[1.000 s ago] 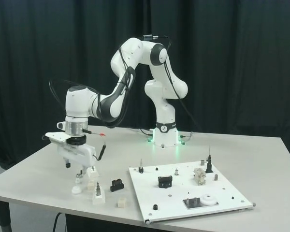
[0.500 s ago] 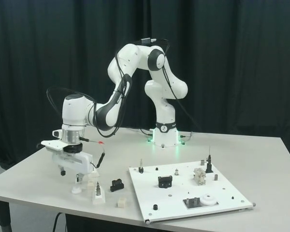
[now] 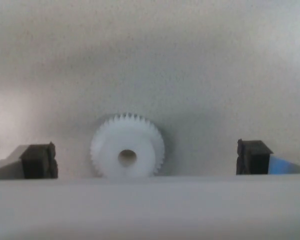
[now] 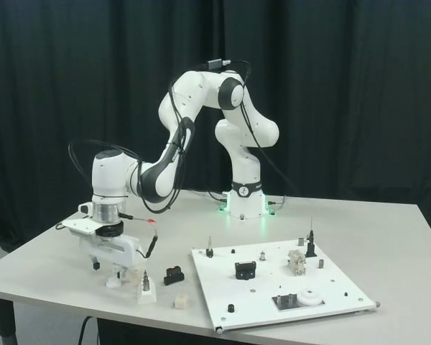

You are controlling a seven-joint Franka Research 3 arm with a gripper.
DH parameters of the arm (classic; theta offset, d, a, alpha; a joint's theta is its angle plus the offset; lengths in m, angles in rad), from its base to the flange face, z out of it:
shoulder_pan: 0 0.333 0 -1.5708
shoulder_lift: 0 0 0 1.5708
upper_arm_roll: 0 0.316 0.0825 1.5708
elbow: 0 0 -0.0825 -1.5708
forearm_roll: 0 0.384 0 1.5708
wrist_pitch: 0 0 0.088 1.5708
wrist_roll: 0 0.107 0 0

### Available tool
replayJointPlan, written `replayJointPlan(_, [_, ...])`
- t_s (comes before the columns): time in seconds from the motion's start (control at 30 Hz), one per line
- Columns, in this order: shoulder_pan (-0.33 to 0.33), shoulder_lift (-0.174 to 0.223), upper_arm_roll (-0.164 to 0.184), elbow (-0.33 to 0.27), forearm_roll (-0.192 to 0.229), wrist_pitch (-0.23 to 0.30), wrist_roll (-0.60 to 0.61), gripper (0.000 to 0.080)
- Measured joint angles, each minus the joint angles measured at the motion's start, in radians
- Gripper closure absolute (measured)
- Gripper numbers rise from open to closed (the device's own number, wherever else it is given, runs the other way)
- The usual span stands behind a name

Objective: Pick medium gear.

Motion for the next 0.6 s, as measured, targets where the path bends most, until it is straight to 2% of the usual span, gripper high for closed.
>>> replayJointPlan(0.6, [0.000, 0.015, 0.001, 0.000, 0.013, 0.000, -0.017, 0.0003])
